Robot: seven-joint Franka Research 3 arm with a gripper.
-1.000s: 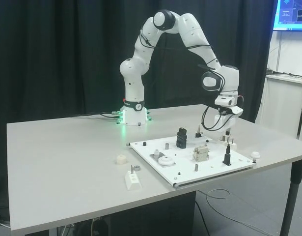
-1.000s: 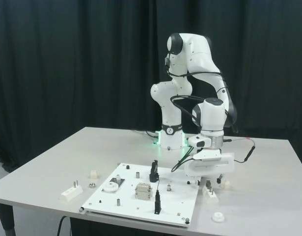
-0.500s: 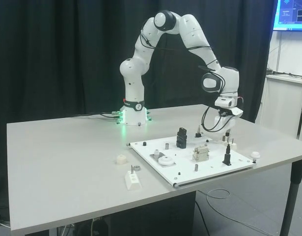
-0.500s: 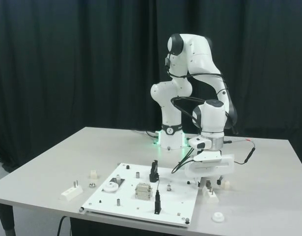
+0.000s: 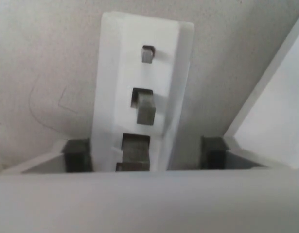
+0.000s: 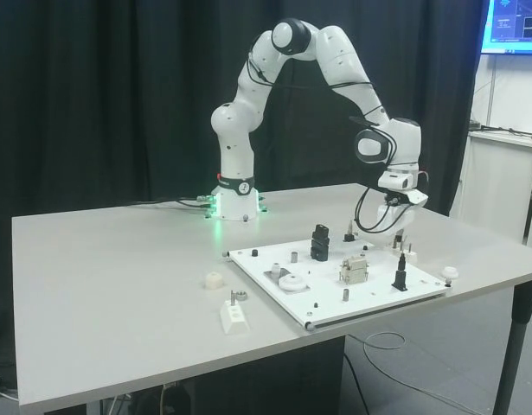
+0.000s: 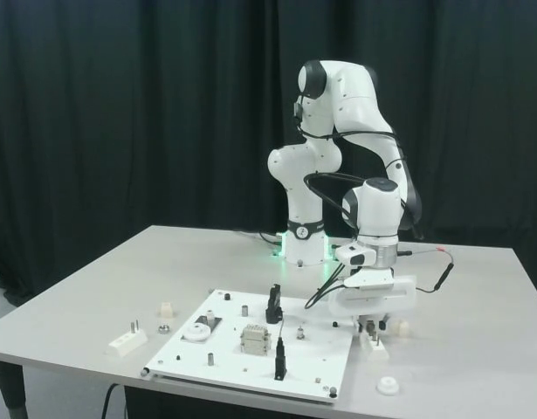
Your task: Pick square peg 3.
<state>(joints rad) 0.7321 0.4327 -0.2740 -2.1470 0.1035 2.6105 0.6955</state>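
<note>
1. Wrist view: white peg holder (image 5: 139, 87) on the grey counter (image 5: 42, 73), three grey square pegs seated in a row. Hand (image 5: 142, 154) spread wide, black fingertips (image 5: 77, 154) flanking the holder, gripping nothing. Square peg 3 (image 5: 135, 151), probably the nearest peg, sits between them.
2. First room view: hand (image 6: 397, 232) low over holder, beside white board (image 6: 335, 281).
3. Second room view: holder (image 7: 374, 346) just off the board's edge.

black curtain (image 6: 101, 95) behind grey table (image 6: 110, 259)

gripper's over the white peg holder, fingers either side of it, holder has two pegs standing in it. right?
Not quite: the wrist view shows three pegs in the white peg holder, not two. The gripper is over it, fingers on either side.
</note>
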